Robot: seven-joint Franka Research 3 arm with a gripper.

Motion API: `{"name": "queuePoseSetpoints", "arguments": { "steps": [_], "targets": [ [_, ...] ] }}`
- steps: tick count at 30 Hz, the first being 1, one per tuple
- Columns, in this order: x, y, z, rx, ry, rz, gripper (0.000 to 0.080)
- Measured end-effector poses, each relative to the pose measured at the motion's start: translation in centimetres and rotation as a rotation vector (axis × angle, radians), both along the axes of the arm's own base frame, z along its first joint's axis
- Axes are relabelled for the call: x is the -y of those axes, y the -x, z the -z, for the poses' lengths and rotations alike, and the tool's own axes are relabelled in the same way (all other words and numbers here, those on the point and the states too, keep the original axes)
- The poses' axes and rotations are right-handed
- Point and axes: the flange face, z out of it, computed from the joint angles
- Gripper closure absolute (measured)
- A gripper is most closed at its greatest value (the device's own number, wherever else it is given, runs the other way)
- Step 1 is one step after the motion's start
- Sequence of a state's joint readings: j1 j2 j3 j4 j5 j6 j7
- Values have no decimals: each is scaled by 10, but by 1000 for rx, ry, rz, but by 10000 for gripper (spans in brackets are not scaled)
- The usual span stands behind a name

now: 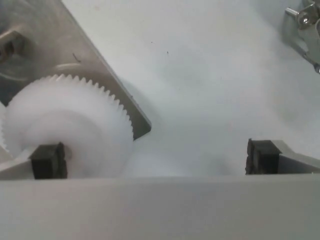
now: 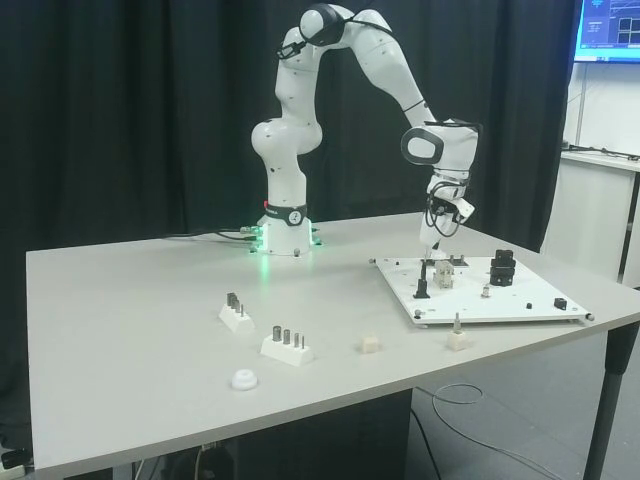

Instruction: Insert large gear.

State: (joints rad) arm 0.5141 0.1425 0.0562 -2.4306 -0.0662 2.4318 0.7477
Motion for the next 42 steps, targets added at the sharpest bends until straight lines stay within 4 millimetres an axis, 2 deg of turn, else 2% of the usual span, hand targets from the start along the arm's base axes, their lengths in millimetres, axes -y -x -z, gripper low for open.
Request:
{"name": "queuePoseSetpoints", "arguments": {
  "steps": [27, 42],
  "targets": [
    [7, 0, -1, 4, 30, 73, 3],
    [-6, 13, 2, -5, 38, 66, 3]
  ]
}}
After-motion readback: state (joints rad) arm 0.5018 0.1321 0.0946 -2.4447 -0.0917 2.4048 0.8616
